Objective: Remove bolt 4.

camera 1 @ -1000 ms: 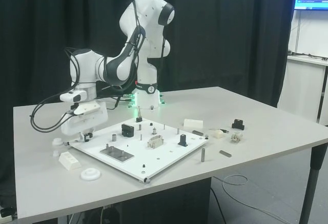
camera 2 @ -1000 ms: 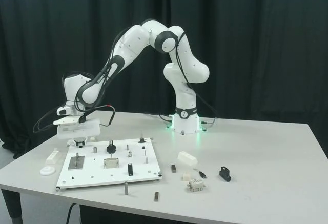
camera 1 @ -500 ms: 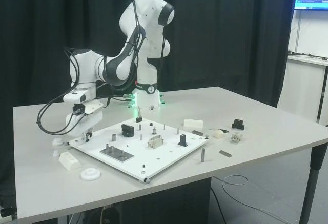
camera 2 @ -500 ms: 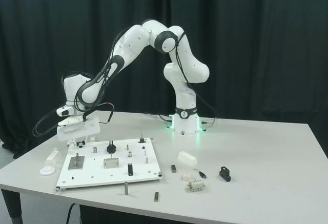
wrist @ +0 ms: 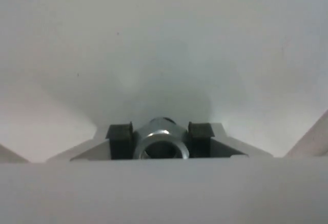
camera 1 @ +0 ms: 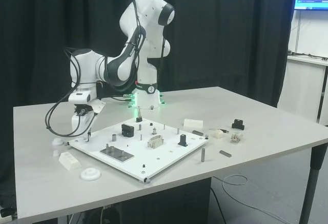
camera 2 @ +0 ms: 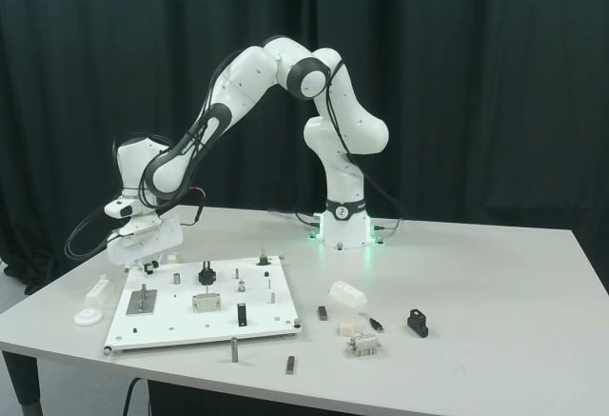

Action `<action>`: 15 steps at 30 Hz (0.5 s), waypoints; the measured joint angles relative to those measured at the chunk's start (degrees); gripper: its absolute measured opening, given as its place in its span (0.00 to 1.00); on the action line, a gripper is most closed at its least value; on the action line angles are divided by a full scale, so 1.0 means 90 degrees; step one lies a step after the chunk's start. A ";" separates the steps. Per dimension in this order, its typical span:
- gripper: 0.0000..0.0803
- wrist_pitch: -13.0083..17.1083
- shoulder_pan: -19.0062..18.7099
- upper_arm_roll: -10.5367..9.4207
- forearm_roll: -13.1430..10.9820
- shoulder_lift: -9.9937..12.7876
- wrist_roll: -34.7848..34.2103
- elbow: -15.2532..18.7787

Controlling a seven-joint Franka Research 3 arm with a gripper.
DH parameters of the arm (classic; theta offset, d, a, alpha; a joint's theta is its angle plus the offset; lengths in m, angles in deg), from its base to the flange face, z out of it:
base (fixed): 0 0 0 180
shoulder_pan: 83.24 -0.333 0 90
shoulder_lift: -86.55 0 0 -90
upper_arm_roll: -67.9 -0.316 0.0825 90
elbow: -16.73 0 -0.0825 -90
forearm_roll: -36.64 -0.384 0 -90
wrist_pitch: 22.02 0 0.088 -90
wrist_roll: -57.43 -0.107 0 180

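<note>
In the wrist view my gripper [wrist: 160, 143] is shut on a grey metal bolt [wrist: 161, 143], whose round head sits between the two black pads [wrist: 119, 142]. Below it lies a pale white surface. In the first room view the gripper [camera 1: 86, 135] points straight down at the far left corner of the white assembly board [camera 1: 159, 158]. In the second room view it [camera 2: 149, 266] stands at the board's [camera 2: 190, 328] back left corner. The bolt itself is too small to make out in either room view.
The board carries black blocks [camera 1: 127, 129], a grey plate [camera 1: 117, 154] and small pegs. A white block [camera 1: 69, 160] and a white toothed disc [camera 1: 90, 174] lie left of it. To the right lie a white block [camera 1: 193, 123], a black clip [camera 1: 237, 124] and grey pins [camera 1: 203, 155].
The hand has turned about its vertical axis over the same board corner: it showed its broad side a second ago and shows its narrow side now. The cable loop has swung with it.
</note>
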 joint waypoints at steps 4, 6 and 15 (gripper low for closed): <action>0.29 -0.0009 -0.0004 0.0002 0.0090 -0.0008 0.0008 -0.0027; 0.29 -0.0032 -0.0005 0.0009 0.0132 -0.0021 0.0008 -0.0044; 0.29 -0.0396 -0.0016 0.0127 0.0364 -0.0211 0.0008 -0.0145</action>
